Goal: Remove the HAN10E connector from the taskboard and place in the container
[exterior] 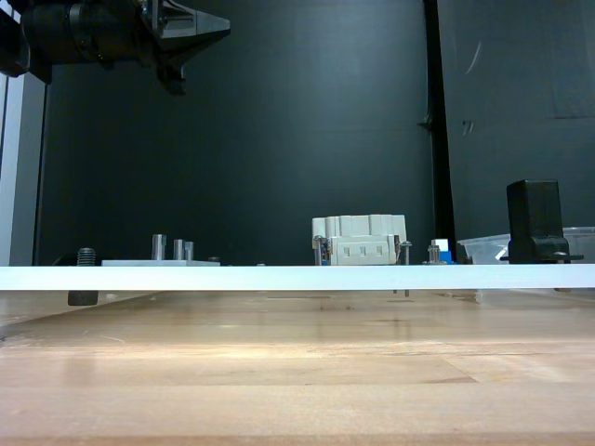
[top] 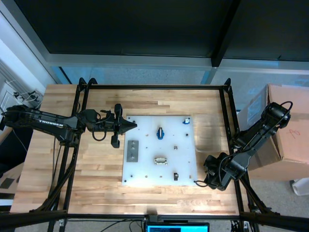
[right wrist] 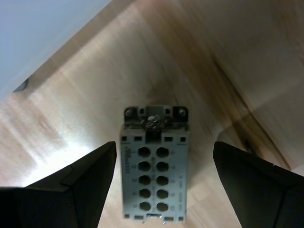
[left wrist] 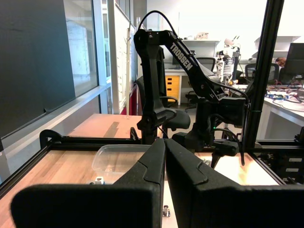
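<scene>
Pale striped wood makes the table (top: 96,183), and the HAN10E connector (right wrist: 153,166) shows against this wood, just off the corner of the white task board (top: 145,174). It sits between the fingers of the right gripper (right wrist: 164,145), which are spread wide; neither finger touches it. Whether it rests on the wood or hangs above it, I cannot tell. It is a grey moulded block, rectangular, with two rows of five round holes and a small metal screw bracket at one end.

A pale housing (top: 161,160) stands on the board, toward 5 o'clock from its centre. The right gripper (top: 202,181) is at the board's 4 o'clock corner. The container (top: 208,141), thin clear plastic with rounded corners, lies at 12 o'clock from it, beside the board's 3 o'clock edge.

The left gripper (top: 133,125) hovers at the board's 10 o'clock edge, its black wedge fingers pressed together on nothing.

I judge the step to be the grasp. The next move calls for closing on the connector's long flat sides, then carrying it to the container.
</scene>
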